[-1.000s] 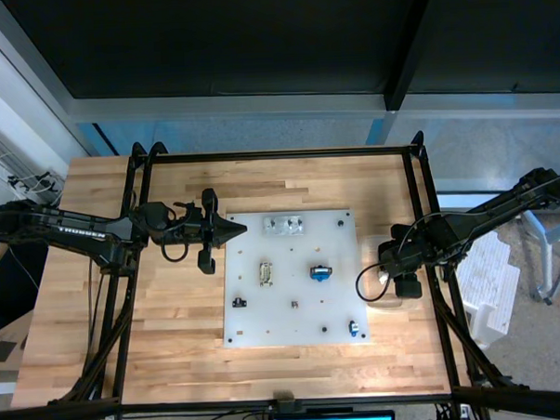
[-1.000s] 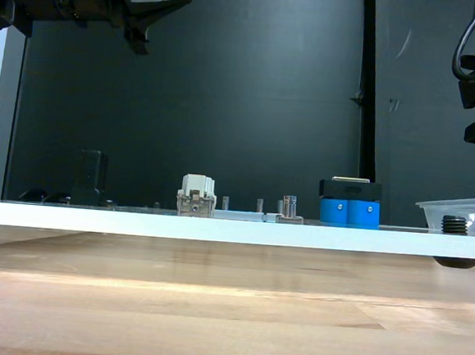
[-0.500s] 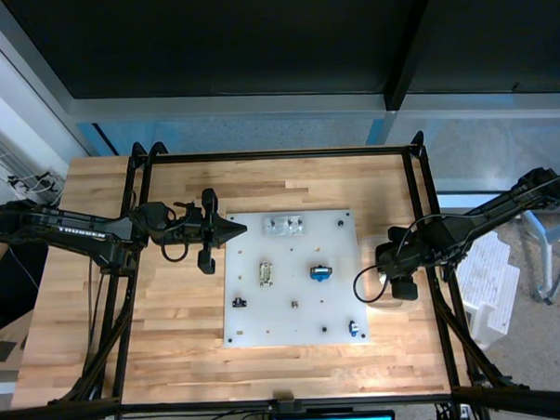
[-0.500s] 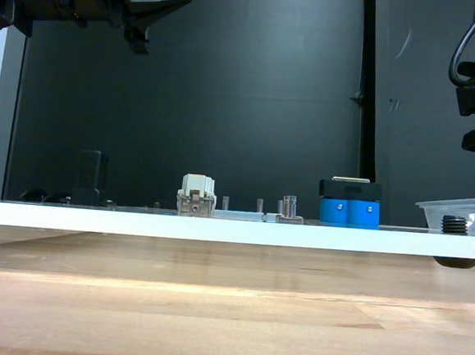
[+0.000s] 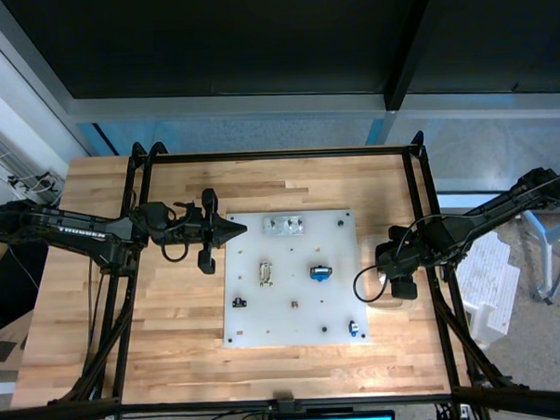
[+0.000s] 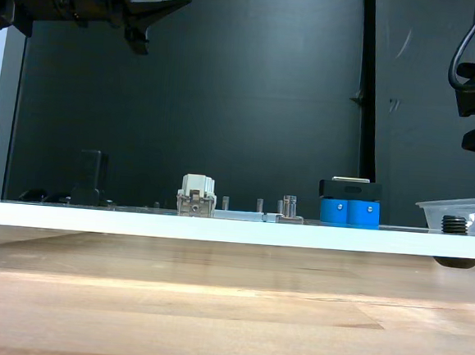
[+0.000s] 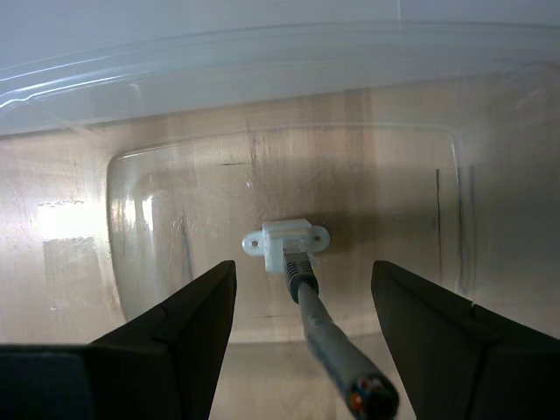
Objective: Pick the RJ45 connector and install on taskboard
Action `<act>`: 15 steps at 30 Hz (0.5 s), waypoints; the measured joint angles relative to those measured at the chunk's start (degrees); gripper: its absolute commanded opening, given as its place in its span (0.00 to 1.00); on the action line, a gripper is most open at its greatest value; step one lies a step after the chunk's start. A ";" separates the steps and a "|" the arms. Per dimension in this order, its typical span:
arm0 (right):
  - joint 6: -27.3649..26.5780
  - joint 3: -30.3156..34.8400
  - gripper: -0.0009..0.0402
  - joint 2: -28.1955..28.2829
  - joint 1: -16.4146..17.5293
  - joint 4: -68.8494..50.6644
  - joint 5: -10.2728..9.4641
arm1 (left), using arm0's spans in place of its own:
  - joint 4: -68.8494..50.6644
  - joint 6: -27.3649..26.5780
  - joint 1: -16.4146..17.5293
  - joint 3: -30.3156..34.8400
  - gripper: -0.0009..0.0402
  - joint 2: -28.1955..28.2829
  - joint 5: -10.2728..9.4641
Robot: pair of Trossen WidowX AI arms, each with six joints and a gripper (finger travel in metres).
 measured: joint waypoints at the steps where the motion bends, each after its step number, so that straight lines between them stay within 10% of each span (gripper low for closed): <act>1: 0.09 0.02 0.47 0.00 0.02 0.00 0.00 | 0.00 0.00 0.00 0.00 0.02 0.00 -0.02; 15: 0.17 0.02 0.12 0.00 0.15 -0.35 -0.20 | 0.00 0.00 0.00 0.00 0.02 0.00 -0.02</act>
